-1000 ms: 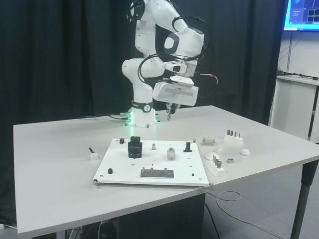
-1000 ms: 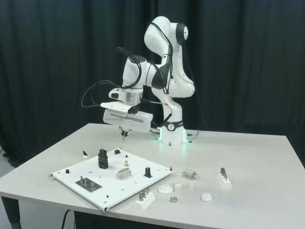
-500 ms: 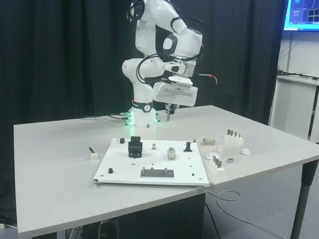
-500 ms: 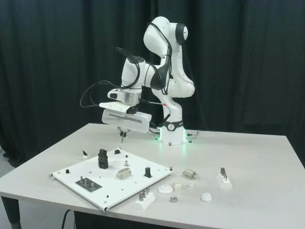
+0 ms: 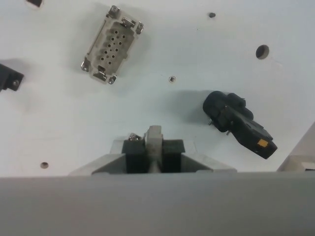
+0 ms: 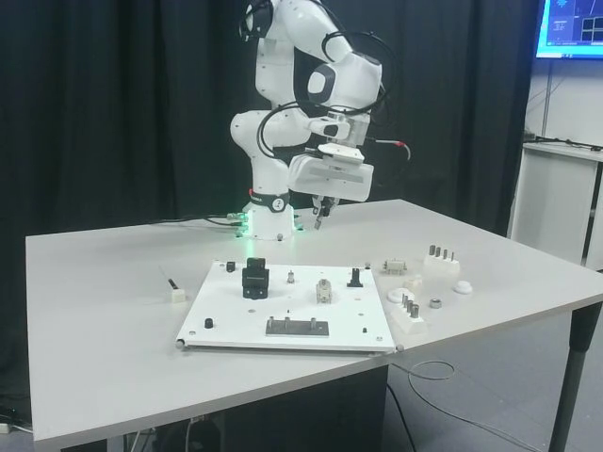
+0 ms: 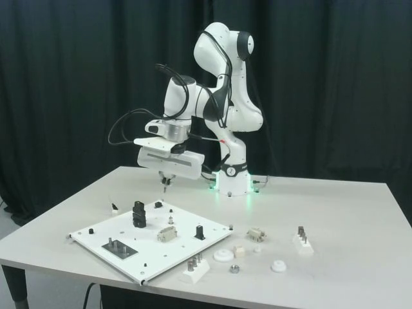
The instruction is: Place Ethernet.
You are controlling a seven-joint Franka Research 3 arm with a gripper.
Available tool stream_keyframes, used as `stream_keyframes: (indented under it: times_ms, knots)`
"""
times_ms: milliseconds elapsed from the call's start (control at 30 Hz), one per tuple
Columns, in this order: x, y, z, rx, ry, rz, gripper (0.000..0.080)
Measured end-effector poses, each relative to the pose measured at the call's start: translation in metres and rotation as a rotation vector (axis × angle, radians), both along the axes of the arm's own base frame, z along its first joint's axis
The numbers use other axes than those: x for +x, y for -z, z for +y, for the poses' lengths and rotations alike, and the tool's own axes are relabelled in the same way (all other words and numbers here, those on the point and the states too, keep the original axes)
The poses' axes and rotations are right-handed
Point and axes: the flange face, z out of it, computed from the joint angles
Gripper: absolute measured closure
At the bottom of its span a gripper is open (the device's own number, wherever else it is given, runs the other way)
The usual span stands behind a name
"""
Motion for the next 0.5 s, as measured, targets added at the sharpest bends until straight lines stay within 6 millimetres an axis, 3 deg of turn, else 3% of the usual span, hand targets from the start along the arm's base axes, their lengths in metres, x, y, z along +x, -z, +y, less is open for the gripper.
stream_keyframes:
  times_ms: [500]
  knots:
    - [0.0030,-0.0048,0.0098,0.005,0.009,-0.031,0.0737]
